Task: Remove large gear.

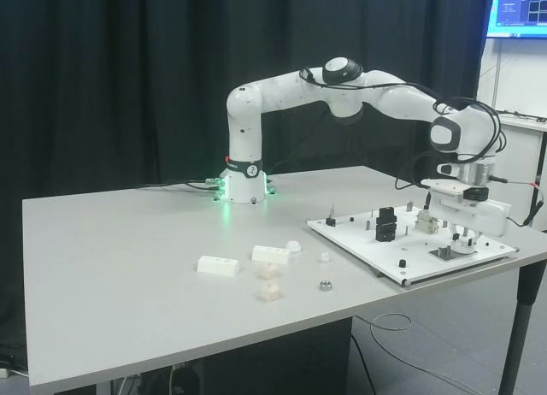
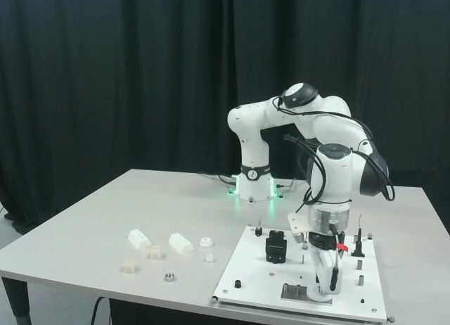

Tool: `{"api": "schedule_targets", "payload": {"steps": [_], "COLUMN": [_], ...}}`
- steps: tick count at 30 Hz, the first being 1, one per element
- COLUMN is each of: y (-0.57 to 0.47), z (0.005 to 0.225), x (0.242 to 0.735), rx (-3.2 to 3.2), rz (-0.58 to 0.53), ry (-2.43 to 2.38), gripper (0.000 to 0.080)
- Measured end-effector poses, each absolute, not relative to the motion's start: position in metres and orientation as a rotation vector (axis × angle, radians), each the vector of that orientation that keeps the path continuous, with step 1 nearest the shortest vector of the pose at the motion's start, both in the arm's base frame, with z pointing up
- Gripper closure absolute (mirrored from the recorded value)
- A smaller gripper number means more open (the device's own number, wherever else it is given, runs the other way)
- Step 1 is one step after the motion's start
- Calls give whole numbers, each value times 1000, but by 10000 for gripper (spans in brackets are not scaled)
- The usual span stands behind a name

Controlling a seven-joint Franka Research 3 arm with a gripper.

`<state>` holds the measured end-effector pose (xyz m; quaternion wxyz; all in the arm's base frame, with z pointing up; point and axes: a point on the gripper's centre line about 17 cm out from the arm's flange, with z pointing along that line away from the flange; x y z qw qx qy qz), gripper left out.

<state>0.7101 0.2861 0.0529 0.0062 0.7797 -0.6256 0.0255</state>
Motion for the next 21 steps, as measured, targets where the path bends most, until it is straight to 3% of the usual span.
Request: {"api": "schedule_targets", "payload": {"steps": [21], "y": [286], "z": [62], "x": [710], "rx": [2424], "rz": [59], "ry": [-1980], "gripper": [479]}}
